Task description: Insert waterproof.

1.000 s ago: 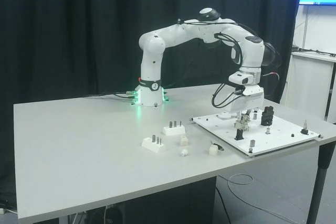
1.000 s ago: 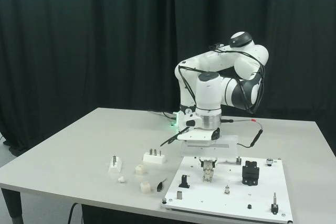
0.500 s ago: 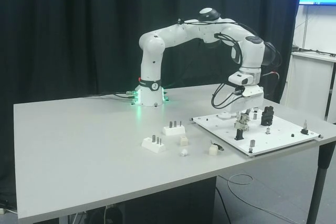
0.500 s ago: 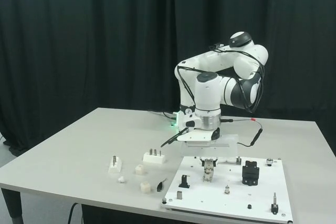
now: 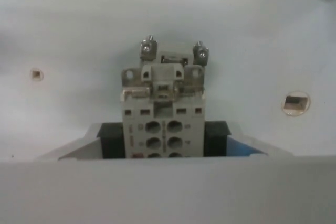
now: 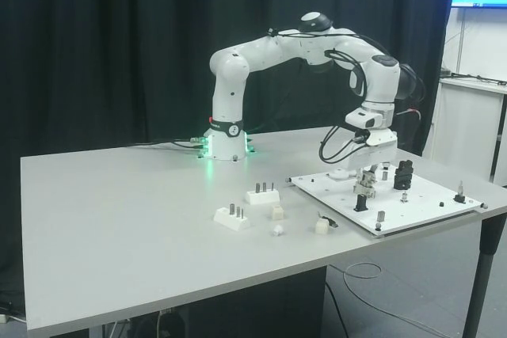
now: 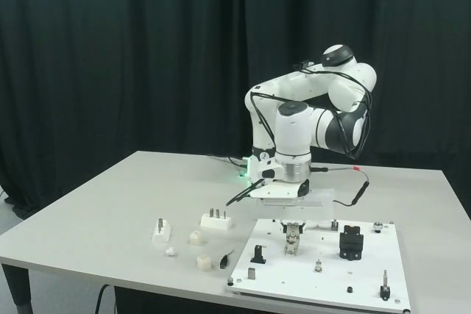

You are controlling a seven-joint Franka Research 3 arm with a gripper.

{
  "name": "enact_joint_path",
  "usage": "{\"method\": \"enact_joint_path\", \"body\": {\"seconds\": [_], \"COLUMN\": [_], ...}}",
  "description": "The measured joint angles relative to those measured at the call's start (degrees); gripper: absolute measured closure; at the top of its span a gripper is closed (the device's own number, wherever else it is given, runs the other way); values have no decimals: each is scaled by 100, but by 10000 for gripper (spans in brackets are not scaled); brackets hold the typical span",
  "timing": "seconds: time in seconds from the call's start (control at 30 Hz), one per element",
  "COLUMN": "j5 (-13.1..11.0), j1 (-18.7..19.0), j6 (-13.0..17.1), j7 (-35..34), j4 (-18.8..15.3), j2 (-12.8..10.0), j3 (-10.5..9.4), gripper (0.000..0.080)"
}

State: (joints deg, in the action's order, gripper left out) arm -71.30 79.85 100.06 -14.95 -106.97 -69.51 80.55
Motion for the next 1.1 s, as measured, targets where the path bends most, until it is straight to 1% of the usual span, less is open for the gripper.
{"method": "enact_joint_path", "body": {"seconds": [0.4,0.83,1.1], "j5": [25,45,41], "j1": [122,283,319], "j6": [225,422,496], "j7": [-36,-475,-519], "j4": [-64,-202,-234], "j2": [-31,-31,-30], "j3": [5,11,13], "gripper": [493,493,493]}}
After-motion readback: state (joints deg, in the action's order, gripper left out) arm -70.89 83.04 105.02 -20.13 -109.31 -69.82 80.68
